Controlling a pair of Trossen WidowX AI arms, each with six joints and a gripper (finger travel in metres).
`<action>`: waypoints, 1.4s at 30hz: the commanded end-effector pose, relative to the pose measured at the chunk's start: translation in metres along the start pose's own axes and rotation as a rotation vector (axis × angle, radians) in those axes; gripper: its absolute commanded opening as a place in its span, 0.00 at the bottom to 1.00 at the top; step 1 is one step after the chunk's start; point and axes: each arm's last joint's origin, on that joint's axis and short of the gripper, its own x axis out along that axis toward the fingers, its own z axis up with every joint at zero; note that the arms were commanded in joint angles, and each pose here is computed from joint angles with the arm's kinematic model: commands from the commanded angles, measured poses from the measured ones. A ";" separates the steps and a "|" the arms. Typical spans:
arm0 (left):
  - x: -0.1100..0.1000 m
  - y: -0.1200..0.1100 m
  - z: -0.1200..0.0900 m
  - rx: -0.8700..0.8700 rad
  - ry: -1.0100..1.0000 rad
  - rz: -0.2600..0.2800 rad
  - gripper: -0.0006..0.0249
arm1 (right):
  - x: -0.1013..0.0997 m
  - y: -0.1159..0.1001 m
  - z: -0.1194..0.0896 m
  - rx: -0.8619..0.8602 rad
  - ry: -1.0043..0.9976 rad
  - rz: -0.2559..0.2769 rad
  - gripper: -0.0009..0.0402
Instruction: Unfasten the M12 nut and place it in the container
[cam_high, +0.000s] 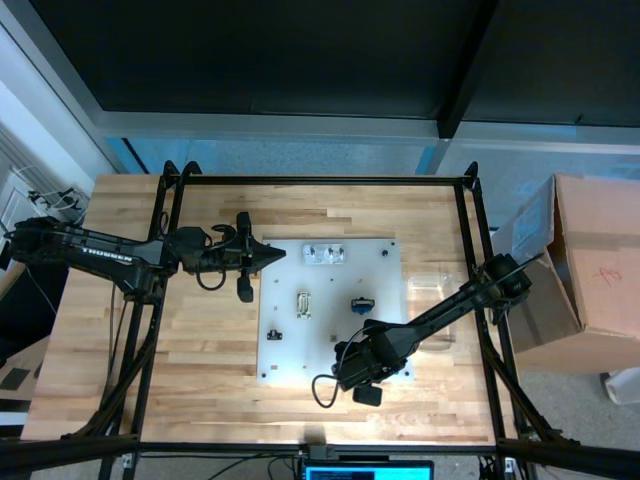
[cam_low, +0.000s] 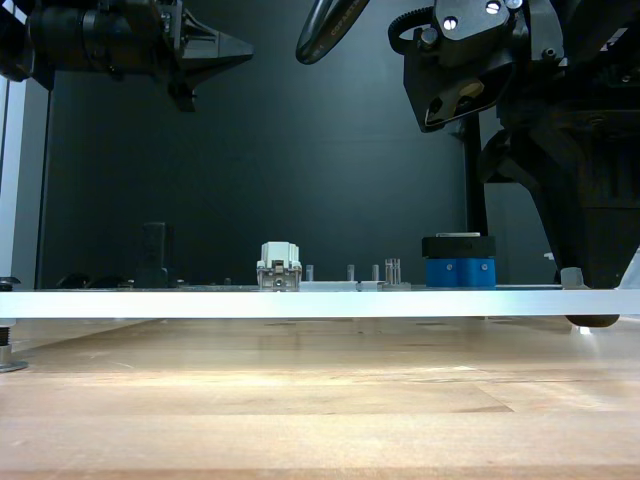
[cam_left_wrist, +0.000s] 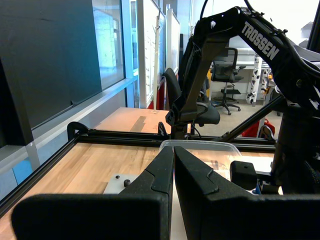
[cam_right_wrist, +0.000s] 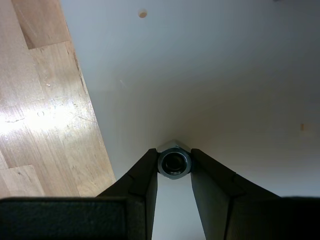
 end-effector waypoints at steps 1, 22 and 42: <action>0.000 0.000 0.000 0.000 -0.001 0.000 0.02 | 0.000 0.001 0.000 -0.027 0.003 0.011 0.02; 0.000 0.000 0.000 0.000 -0.001 0.000 0.02 | -0.006 0.000 0.002 -0.928 -0.032 0.015 0.08; 0.000 0.000 0.000 0.000 0.000 0.000 0.02 | -0.005 -0.003 -0.001 -1.596 -0.021 0.007 0.08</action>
